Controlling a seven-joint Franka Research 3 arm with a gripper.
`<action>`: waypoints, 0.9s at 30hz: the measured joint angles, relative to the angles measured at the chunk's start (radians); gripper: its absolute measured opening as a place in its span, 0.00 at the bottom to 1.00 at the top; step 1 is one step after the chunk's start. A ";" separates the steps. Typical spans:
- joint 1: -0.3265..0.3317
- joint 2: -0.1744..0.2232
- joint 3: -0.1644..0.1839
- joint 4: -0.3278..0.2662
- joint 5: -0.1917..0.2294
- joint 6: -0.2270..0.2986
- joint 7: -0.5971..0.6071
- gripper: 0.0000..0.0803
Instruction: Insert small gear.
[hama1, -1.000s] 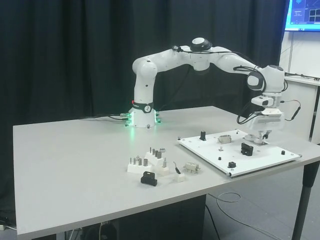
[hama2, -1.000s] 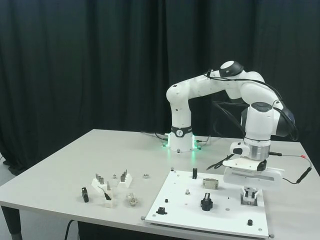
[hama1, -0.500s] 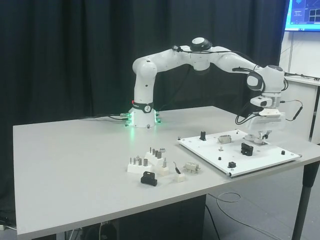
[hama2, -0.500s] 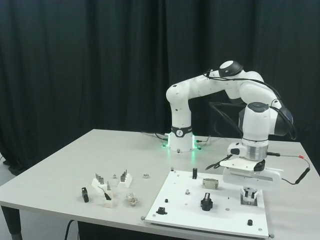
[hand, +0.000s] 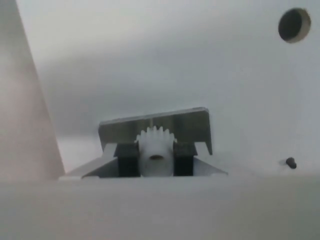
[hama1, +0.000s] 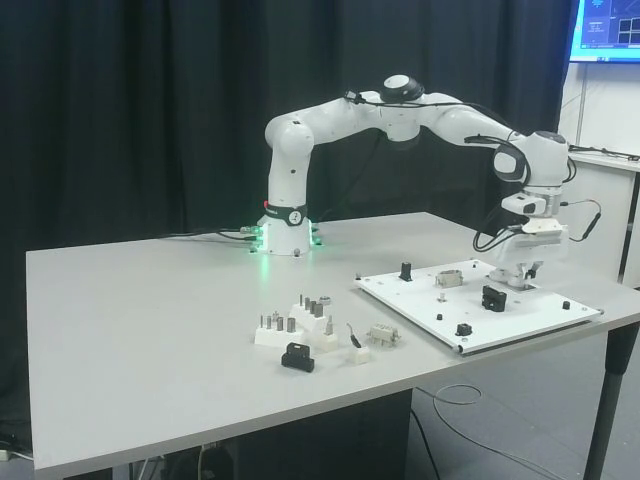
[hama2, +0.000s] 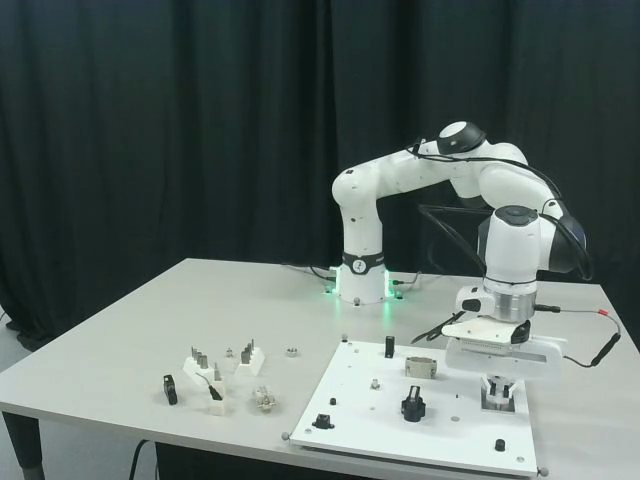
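Small gear (hand: 155, 146): white, toothed, clenched between the end effector (hand: 155, 159) black pads, poised over the white board (hama2: 360, 410) on the bench (hama1: 140, 320). Judged light, stiff, slippery; teeth fragile, so hold across the flanks.

A: Even light from overhead falls on the grey bench (hama1: 150, 300), and the black curtain (hama1: 150, 100) behind it stays dark.

B: Green lamps (hama1: 262, 238) glow at the arm's base. From the wrist, the small gear (hand: 156, 150) shines white and a broad soft shadow crosses the white board (hand: 150, 30).
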 joint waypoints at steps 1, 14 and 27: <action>0.000 0.000 0.000 0.000 0.000 0.001 0.000 0.17; 0.000 0.001 0.004 -0.002 -0.001 0.008 0.125 0.17; 0.004 0.001 0.008 -0.001 -0.017 0.017 -0.009 0.17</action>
